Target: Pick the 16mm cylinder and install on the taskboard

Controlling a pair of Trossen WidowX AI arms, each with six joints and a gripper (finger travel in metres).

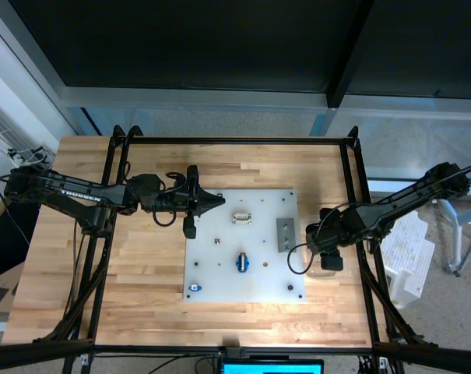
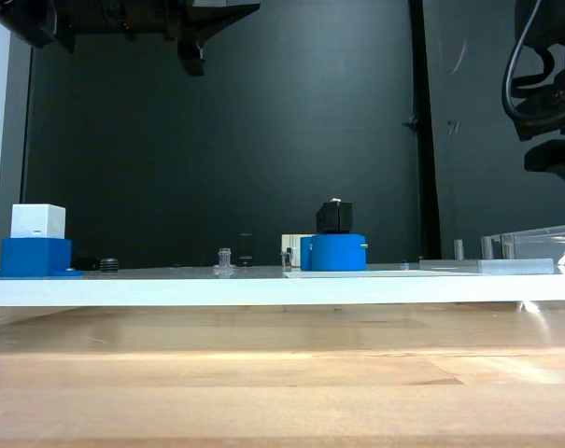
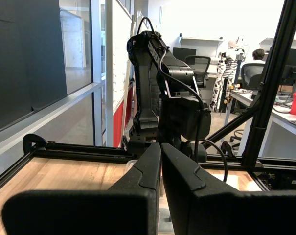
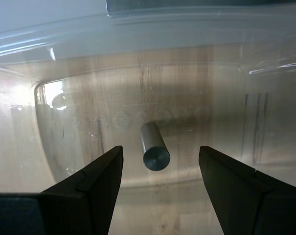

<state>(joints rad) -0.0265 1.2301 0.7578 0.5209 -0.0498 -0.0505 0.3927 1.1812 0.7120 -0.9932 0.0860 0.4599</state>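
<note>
A: What is shown from above?
B: The left gripper (image 1: 213, 200) is held over the board's (image 1: 266, 282) far-left edge, and the right gripper (image 1: 328, 261) just beside its right edge
A: From table height?
B: The board is seen edge-on, with both arms held above it
A: Left wrist?
B: 2 fingers are pressed together, empty
A: Right wrist?
B: The fingers are spread wide, and the peg (image 4: 154, 146) is lying in the tray (image 4: 226, 98) between them. It should be centred and squeezed across its round sides, since rolling is likely

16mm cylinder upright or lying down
Lying down: the 16mm cylinder shows flank and end face in the clear tray, below the open right gripper. Shut left gripper hovers over the taskboard.
</note>
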